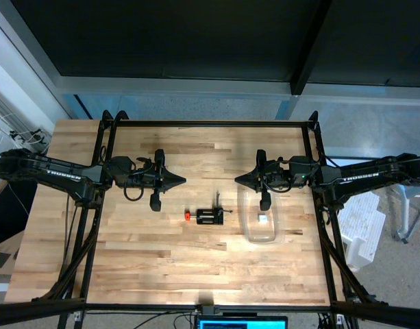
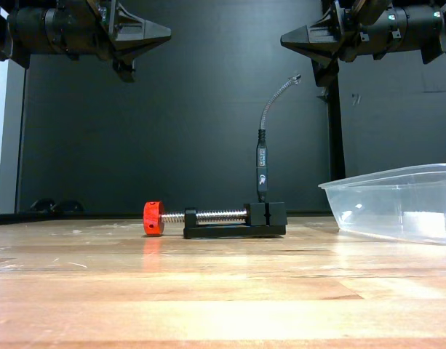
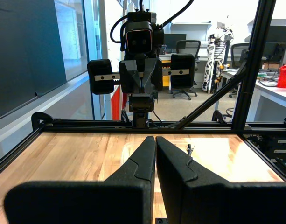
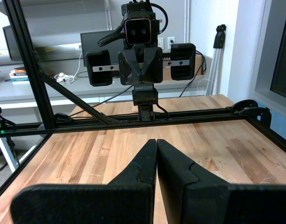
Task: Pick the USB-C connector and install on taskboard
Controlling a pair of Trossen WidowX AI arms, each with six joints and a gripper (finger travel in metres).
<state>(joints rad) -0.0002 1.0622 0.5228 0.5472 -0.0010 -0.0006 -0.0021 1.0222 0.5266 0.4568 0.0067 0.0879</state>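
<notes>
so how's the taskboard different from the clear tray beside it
The taskboard is black and opaque; the tray is clear. The taskboard is smaller; the tray covers more table. The taskboard carries a red knob; the tray holds a small white piece. Both rest flat on the table, untouched: left gripper and right gripper hang shut above, left and right of the taskboard.

Black taskboard (image 2: pixel 234 231) with red-orange knob (image 2: pixel 153 218) on pale wood-grain table (image 2: pixel 208 298).
</notes>
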